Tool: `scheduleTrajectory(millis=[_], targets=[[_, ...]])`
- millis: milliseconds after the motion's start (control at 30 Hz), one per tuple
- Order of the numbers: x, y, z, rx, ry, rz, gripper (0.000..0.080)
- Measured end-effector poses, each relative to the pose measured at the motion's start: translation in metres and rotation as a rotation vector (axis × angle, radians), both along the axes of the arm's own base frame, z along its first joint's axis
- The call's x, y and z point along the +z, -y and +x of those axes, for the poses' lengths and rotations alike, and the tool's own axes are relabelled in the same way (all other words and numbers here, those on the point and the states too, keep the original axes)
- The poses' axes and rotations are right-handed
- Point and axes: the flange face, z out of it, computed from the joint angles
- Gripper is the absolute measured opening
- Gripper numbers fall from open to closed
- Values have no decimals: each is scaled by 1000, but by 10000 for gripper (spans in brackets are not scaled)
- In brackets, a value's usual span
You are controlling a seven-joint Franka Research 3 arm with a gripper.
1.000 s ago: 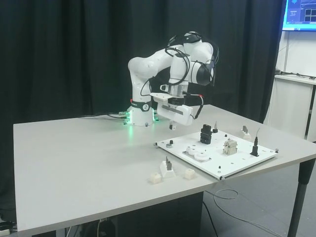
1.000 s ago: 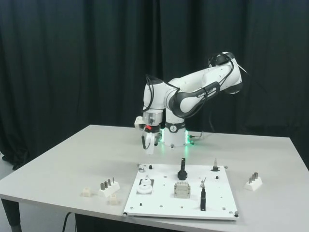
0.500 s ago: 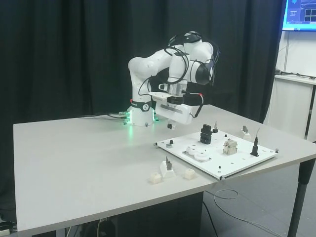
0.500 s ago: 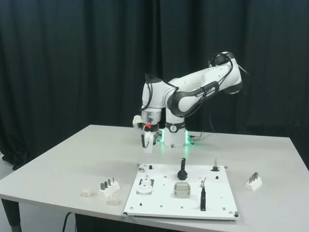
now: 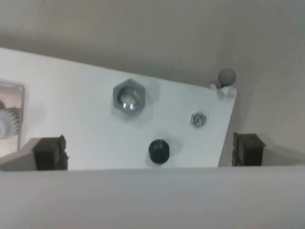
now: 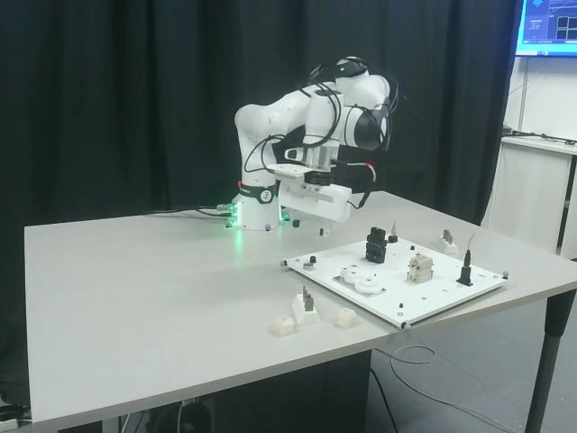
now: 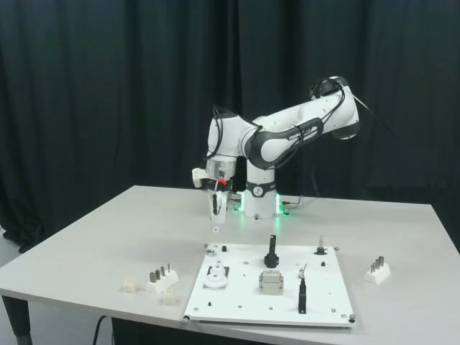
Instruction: Pick bolt 4.
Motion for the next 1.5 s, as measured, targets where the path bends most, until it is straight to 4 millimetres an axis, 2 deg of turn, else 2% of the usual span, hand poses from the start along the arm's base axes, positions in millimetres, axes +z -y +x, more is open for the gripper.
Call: scheduleTrajectory(millis=[33, 67, 367, 400, 567, 900, 1500], targets=[[1, 2, 0, 16, 1, -2, 672], [3, 3, 1, 31, 2, -3, 767], [9, 21, 4, 124, 12, 7, 767], [9, 23, 5, 130, 15, 11, 793], [8, 33, 6, 163, 26, 36, 800], [-7, 40, 8, 155, 19, 78, 800], [-42, 32, 23, 152, -3, 88, 800]])
